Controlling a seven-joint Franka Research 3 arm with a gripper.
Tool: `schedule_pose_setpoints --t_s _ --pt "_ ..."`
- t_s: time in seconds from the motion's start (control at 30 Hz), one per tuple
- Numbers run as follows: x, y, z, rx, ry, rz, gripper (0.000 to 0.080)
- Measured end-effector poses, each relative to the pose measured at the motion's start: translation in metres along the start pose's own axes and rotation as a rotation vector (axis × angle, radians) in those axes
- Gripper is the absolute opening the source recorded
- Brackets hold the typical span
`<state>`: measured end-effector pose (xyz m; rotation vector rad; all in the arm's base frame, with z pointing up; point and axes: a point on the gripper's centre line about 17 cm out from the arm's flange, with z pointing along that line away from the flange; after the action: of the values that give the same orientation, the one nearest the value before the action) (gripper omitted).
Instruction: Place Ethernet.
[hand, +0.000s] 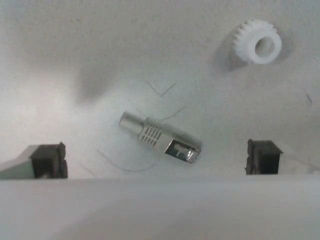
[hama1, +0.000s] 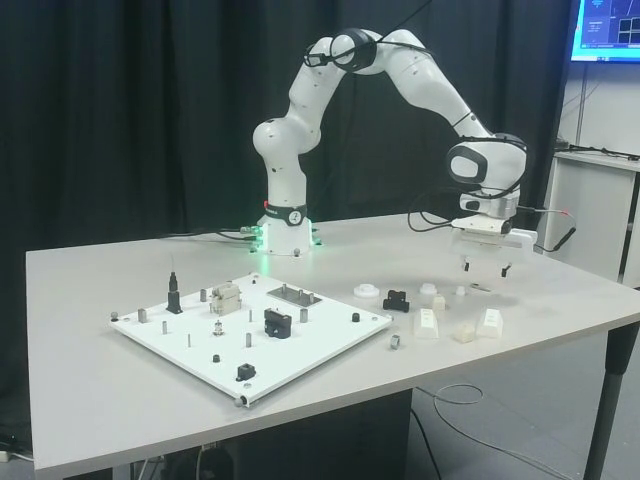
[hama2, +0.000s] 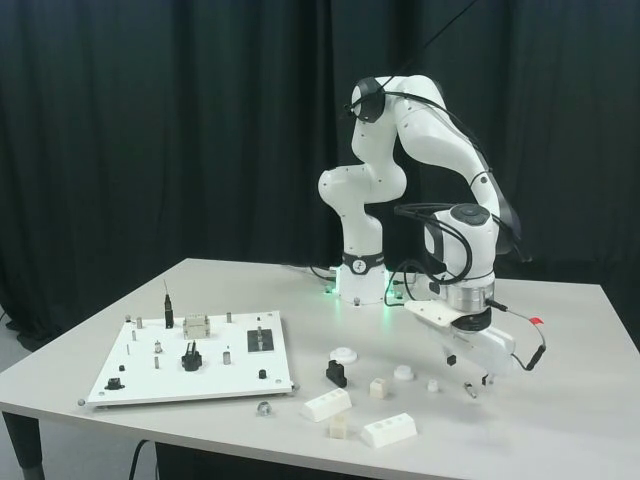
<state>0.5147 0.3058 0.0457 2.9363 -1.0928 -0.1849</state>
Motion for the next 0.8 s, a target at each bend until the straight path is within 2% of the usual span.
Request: schedule_pose_setpoints --t_s 0.8 --pt "0.0036 0.0 -0.0029 -0.005 0.007 -0.006 0.08"
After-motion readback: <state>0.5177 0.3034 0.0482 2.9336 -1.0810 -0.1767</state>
